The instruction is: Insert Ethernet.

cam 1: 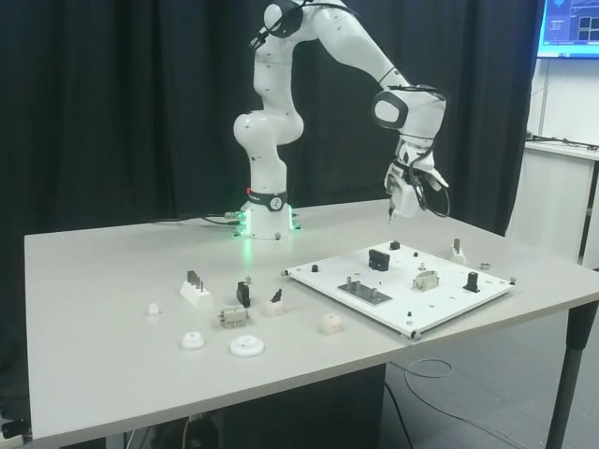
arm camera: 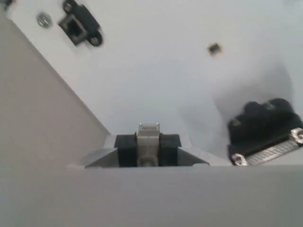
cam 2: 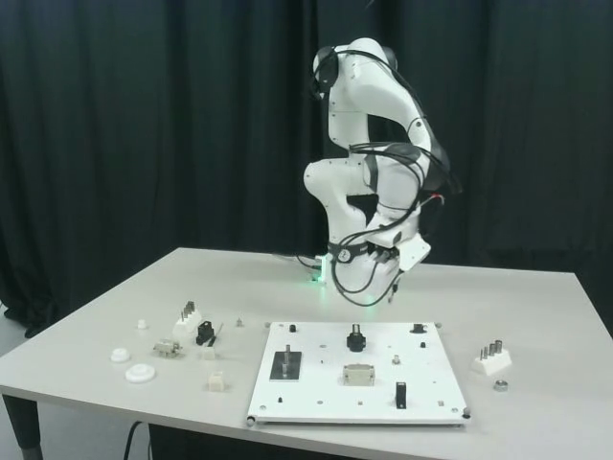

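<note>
My gripper (arm camera: 149, 144) is shut on the Ethernet plug (arm camera: 149, 129). Black pads press both sides of the plug, and its contact end points away from the wrist. The black Ethernet socket (arm camera: 78, 26) sits on the white board (arm camera: 156, 71) close to a corner screw (arm camera: 43, 20), well apart from the plug. In the room views my gripper (cam 1: 402, 201) (cam 2: 393, 280) hangs above the far edge of the white board (cam 1: 440, 304) (cam 2: 316, 383). The socket (cam 1: 394, 246) (cam 2: 419, 329) lies below and slightly ahead of it.
A black connector with a metal multi-pin face (arm camera: 265, 137) stands on the board near the plug. Other fixtures (cam 2: 356, 337) (cam 2: 286, 364) stand on the board. Loose white and black parts (cam 1: 234, 318) (cam 2: 182, 340) lie on the grey table, and a white pin block (cam 2: 491, 359) lies beside the board.
</note>
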`<state>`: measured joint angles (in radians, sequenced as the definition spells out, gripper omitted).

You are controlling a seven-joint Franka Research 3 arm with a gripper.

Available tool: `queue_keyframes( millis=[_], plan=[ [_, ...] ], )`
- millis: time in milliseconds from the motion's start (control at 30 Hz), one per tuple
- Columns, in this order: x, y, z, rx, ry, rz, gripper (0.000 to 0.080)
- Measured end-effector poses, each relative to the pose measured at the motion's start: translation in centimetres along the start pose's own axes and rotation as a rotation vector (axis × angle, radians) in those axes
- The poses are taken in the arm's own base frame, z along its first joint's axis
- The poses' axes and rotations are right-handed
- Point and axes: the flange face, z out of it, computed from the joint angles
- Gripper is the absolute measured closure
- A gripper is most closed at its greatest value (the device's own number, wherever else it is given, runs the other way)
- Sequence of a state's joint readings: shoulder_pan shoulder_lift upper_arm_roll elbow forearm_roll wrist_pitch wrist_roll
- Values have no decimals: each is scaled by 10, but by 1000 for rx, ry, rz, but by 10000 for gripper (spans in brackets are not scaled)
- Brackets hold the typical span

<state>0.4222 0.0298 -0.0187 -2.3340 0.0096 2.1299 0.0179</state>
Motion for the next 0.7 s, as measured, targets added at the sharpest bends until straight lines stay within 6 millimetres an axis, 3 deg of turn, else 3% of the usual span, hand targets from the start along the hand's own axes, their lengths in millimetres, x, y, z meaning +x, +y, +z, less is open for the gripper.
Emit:
queue_keyframes(
  millis=[367, 700],
  plan=[
    [-18, -43, 7, -16, 34, 137, 711],
    [-27, -67, 14, -14, 59, 278, 711]
  ],
)
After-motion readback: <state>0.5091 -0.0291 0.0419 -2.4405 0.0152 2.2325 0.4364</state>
